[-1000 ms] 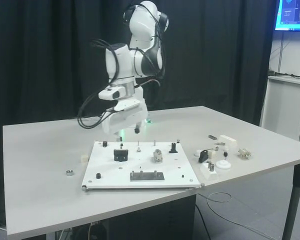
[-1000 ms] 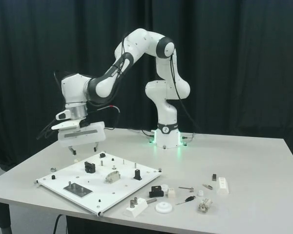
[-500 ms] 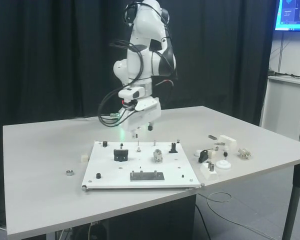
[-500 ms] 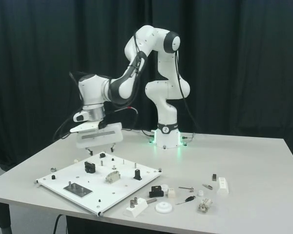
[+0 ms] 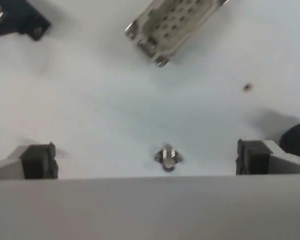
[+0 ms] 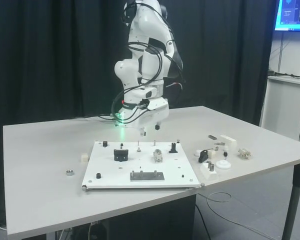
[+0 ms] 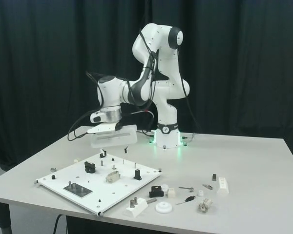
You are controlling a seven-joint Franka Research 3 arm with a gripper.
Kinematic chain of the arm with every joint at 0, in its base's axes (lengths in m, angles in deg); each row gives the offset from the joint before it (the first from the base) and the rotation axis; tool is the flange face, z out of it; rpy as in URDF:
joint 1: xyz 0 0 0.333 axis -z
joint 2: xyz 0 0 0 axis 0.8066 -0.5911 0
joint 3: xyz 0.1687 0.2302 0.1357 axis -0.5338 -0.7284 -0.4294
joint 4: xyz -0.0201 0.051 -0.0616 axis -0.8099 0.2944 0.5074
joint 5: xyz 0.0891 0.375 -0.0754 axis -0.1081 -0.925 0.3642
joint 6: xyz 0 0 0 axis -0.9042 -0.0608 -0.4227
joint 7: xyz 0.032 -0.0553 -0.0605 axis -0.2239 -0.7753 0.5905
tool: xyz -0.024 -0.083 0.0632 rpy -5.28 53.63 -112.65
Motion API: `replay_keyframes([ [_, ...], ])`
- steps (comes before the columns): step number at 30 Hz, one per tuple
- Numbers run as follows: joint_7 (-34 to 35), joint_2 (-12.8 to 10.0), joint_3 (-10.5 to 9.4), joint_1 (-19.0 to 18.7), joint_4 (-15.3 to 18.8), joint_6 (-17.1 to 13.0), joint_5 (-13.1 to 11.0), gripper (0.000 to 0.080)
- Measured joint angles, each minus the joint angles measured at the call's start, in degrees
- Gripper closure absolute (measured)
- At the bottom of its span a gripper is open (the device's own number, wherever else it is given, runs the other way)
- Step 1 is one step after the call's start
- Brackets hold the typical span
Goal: Remove round peg 2.
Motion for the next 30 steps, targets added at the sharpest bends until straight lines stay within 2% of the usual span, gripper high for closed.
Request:
replay_keyframes([
  [6,3.3,2.1,-0.03,-1.4,3.9,-2.3,2.5,0.0003],
  [13,4.9,4.3,-0.06,-2.5,7.6,-4.2,3.9,0.0003],
  [23,6.8,6.4,-0.13,-3.5,10.5,-4.4,5.7,0.0003],
  [30,7.0,6.6,-0.18,-3.8,11.8,-4.4,5.9,0.0003],
])
